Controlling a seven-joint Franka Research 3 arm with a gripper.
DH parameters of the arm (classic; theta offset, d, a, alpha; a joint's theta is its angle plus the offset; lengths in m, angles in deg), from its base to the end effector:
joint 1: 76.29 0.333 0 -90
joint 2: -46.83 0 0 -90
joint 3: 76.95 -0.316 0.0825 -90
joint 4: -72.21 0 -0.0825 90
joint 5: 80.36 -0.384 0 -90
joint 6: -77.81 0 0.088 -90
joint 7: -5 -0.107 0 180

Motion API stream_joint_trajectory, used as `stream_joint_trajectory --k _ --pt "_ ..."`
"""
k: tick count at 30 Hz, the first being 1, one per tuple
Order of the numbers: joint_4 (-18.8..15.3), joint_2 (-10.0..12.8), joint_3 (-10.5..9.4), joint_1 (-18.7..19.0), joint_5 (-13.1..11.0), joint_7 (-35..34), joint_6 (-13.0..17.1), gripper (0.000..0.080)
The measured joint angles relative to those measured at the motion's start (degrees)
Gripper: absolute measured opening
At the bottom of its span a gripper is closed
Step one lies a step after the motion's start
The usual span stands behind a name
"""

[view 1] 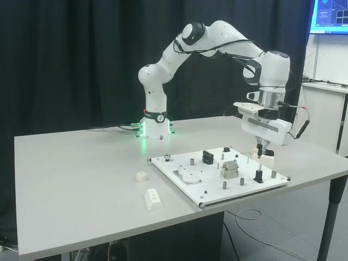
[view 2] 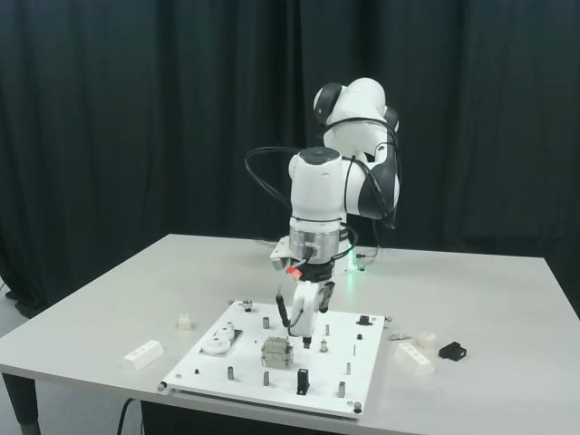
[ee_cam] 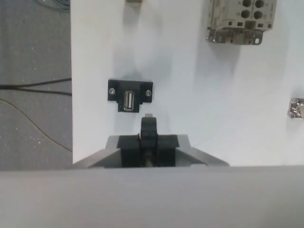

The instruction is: Place USB.

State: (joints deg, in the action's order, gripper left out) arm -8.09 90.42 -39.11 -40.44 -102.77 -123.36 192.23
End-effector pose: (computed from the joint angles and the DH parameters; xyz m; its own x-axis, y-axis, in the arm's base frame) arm 0.7131 0.0995 0.3173 -0.6684 -0.7407 0.0676 -0.7438 0.6666 -0.0497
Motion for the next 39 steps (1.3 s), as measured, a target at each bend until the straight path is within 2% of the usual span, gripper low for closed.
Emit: stream_joint_trajectory --k 39 --pt "-0.73 -0.22 1.39 0.87 0.00 0.00 0.04 0.0070"
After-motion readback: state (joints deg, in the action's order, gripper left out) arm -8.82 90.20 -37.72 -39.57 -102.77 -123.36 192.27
